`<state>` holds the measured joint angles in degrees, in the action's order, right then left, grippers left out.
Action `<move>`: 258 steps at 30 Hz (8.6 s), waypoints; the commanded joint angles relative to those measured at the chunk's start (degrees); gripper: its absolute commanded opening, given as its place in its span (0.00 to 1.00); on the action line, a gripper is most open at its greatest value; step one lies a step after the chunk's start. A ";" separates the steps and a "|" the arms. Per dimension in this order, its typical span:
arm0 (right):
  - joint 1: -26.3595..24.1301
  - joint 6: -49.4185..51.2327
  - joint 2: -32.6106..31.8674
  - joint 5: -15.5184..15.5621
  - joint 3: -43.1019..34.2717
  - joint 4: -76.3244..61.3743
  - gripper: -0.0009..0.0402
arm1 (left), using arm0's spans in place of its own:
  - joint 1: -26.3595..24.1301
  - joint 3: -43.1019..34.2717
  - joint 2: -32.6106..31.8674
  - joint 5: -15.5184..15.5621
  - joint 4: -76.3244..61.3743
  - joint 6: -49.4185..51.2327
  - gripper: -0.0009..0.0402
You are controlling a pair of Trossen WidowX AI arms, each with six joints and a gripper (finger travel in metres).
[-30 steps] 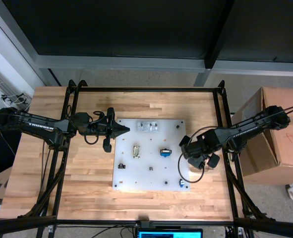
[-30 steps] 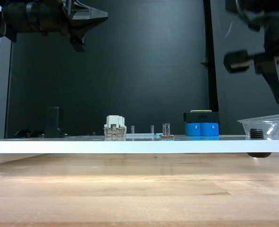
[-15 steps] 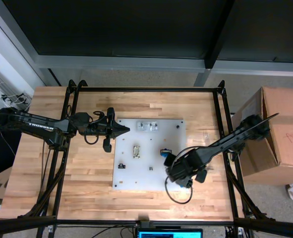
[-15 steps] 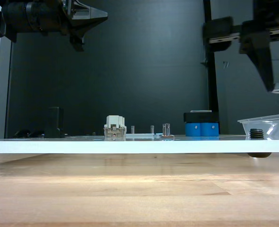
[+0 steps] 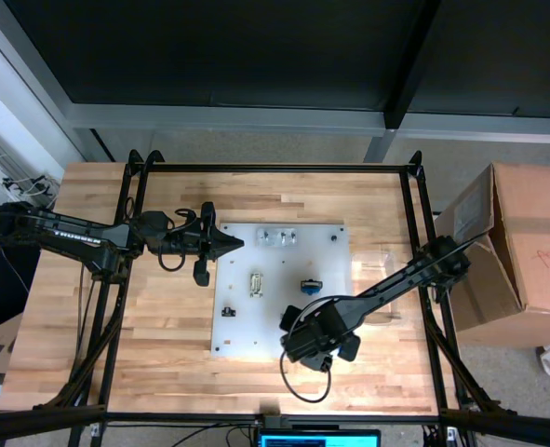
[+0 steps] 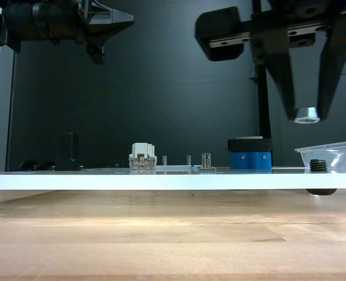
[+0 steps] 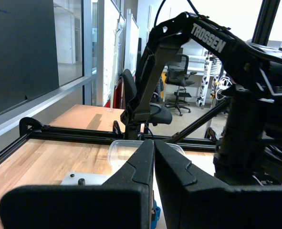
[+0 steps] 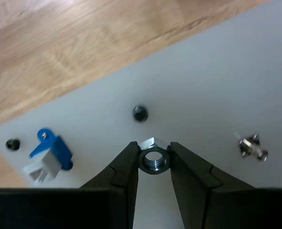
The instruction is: Pick the M12 nut and place it on its threads and fasten
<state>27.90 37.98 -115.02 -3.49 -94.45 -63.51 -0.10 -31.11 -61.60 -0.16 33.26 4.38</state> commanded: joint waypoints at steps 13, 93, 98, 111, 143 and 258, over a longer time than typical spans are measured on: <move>-0.15 5.40 -8.26 0.02 -6.21 -0.92 0.05 | 0.02 0.00 0.00 -0.02 0.02 0.00 0.02; -0.85 -29.57 -4.87 0.04 -6.08 -2.78 0.05 | 0.02 0.00 0.00 -0.02 0.02 0.00 0.02; 0.15 -18.14 -2.95 0.07 -6.08 -7.78 0.05 | 0.02 0.00 0.00 -0.02 0.02 0.00 0.02; 0.76 -8.96 -2.54 0.13 -6.08 -6.97 0.05 | 0.02 0.00 0.00 -0.02 0.02 0.00 0.02; 1.14 -8.76 -7.26 0.04 -3.39 -1.22 0.05 | 0.00 0.00 0.00 -0.02 0.02 0.00 0.02; 1.11 -23.76 -4.11 -0.79 2.62 4.87 0.05 | 0.00 0.00 0.00 -0.02 -0.42 -0.02 0.02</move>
<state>28.97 14.59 -119.11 -4.34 -92.18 -58.48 -0.10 -31.09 -61.58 -0.19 32.88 4.38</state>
